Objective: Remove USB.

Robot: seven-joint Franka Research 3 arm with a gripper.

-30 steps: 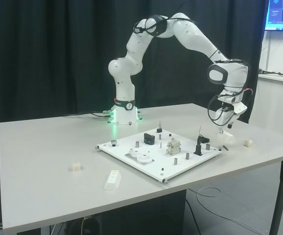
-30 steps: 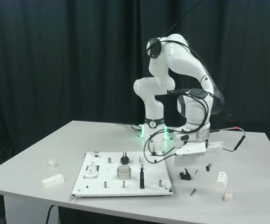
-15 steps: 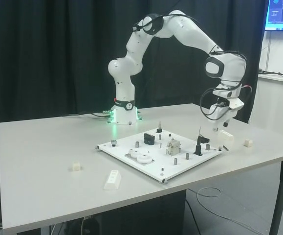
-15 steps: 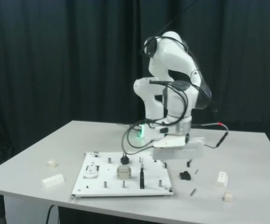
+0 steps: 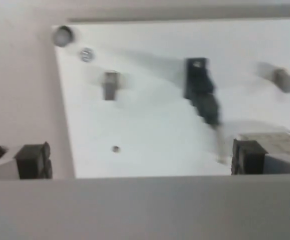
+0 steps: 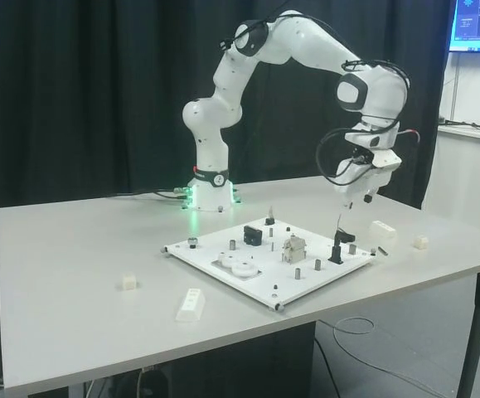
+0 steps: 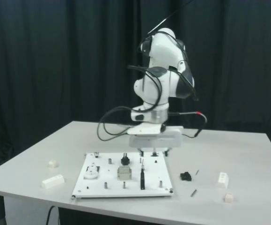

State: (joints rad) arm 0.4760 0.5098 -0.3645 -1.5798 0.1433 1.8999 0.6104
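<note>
A black USB plug (image 6: 336, 251) stands upright in the white board (image 6: 264, 269), near its right corner, with a thin stem rising from it. It also shows in the second room view (image 7: 142, 178) and in the wrist view (image 5: 201, 92). My gripper (image 6: 361, 199) hangs above the board (image 7: 114, 185), a little beyond the plug and well clear of it. In the wrist view the gripper (image 5: 140, 159) is open, its black pads (image 5: 33, 161) wide apart with nothing between them.
The board also carries a white gear (image 6: 238, 265), a grey metal block (image 6: 293, 247), a black connector (image 6: 253, 235) and several short pegs. White blocks (image 6: 191, 303) (image 6: 383, 230) lie on the grey table. A small black part (image 7: 186, 176) rests beside the board.
The arm has swung from low over the table beside the board to above the board's far side, and the gripper has risen. Nothing was picked up.
</note>
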